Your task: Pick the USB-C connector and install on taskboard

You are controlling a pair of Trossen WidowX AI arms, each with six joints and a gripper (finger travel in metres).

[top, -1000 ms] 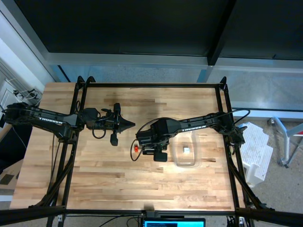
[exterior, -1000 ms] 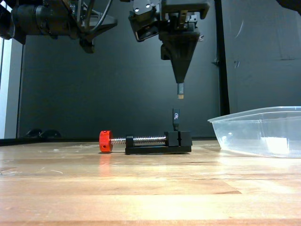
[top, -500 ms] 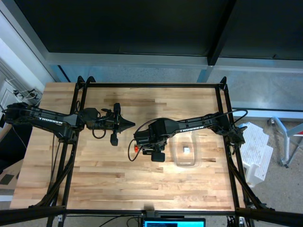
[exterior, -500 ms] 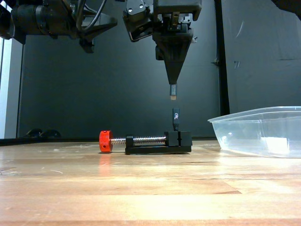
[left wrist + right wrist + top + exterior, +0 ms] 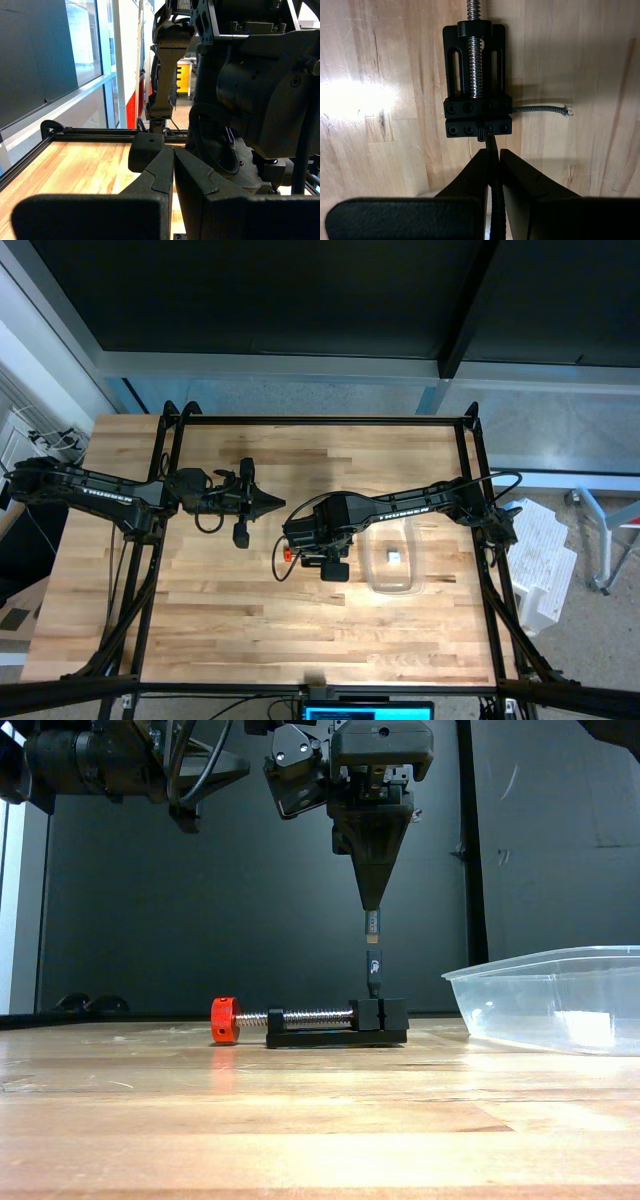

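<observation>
USB-C connector (image 5: 372, 927): looks tiny, light and stiff, hangs just above the taskboard (image 5: 335, 1028), pinched at its upper end in the right gripper (image 5: 372, 908), with the left gripper (image 5: 173, 161) clenched empty, parked well apart.

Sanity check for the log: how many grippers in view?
2. The right gripper hangs just above the taskboard, shut on the USB-C connector; the left gripper, shut, is parked over the table's left half. None looks hidden.
</observation>
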